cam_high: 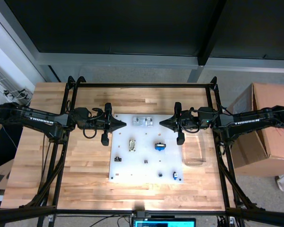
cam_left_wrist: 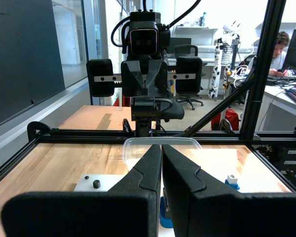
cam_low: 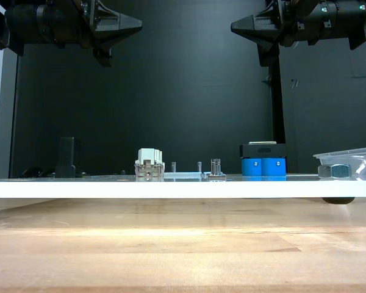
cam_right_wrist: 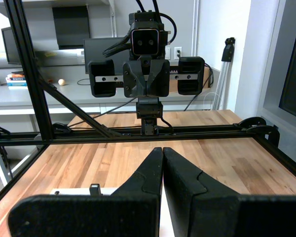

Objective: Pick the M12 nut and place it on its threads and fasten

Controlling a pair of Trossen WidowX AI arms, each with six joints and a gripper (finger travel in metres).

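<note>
Though holding nothing, left jaws: pressed together, high over the far left edge of the board point(cam_high: 132, 168), pointing right.
Right jaws: pressed together, nothing between them, high over the far right edge, pointing left, tip well apart from the left tip.
Nut point(cam_low: 333, 171): on its stud by the board's near right edge, sitting low, ribs covered, well below both jaws.
Tray point(cam_high: 195, 163): clear plastic, just right of the board.
Bench point(cam_high: 90, 170): pale wood, under the board and tray.
</note>
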